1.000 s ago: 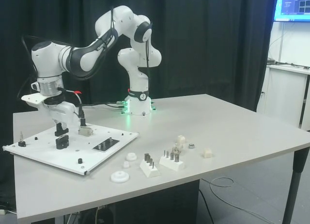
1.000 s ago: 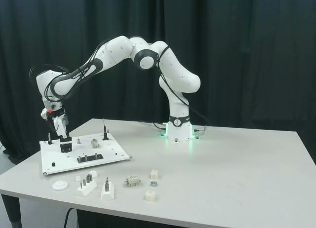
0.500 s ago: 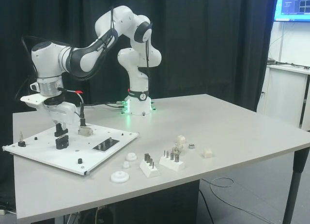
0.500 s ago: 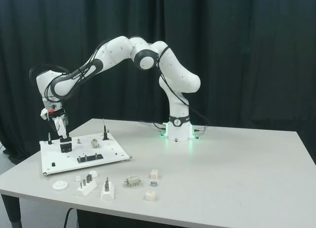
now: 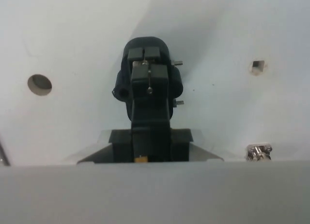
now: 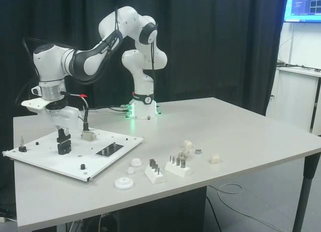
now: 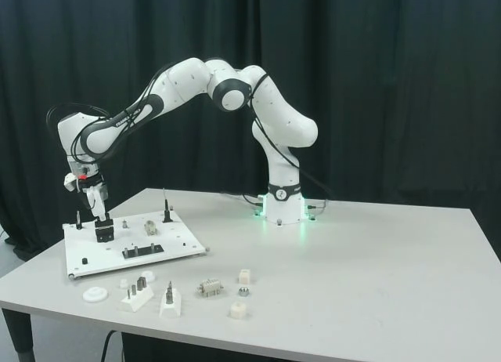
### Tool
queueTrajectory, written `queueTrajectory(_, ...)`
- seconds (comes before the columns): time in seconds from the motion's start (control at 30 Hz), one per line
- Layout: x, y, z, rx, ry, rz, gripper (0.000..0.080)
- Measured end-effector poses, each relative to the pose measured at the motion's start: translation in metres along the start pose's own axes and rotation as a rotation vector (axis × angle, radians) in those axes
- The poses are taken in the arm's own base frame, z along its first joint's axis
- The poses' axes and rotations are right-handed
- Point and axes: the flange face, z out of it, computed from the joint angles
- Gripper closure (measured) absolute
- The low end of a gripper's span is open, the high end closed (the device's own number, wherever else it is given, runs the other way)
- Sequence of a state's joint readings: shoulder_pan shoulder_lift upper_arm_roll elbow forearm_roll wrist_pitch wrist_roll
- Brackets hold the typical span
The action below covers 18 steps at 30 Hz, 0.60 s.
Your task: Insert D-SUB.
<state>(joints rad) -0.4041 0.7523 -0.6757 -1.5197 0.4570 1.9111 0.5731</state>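
My gripper (image 6: 62, 136) hangs at the left end of the white board (image 6: 45, 159), straight over a black socket block (image 6: 63, 148). Its black fingers are shut on a narrow black D-SUB plug (image 5: 149, 83), which points down at the socket block (image 5: 121, 88). In the wrist view the plug covers the middle of the block, and I cannot tell whether the two touch. The second room view shows the gripper (image 7: 99, 215) just above the block (image 7: 103, 235) at the near-left part of the board (image 7: 86, 258).
On the board stand a grey connector (image 6: 89, 136), a black plate with pegs (image 6: 109, 150) and small black posts (image 6: 22, 148). Beside the board lie a white gear (image 6: 122, 182), two white stands with pins (image 6: 155, 172), and small white parts (image 6: 214, 158).
The gripper with the plug has sunk very slightly toward the socket block. Nothing else has moved.
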Motion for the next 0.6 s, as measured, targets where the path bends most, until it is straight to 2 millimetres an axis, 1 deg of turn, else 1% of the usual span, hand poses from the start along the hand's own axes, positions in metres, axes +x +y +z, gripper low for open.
queueTrajectory(0.6,-0.0002,-0.0025,0.0006,0.005,0.013,-0.018,0.0649)
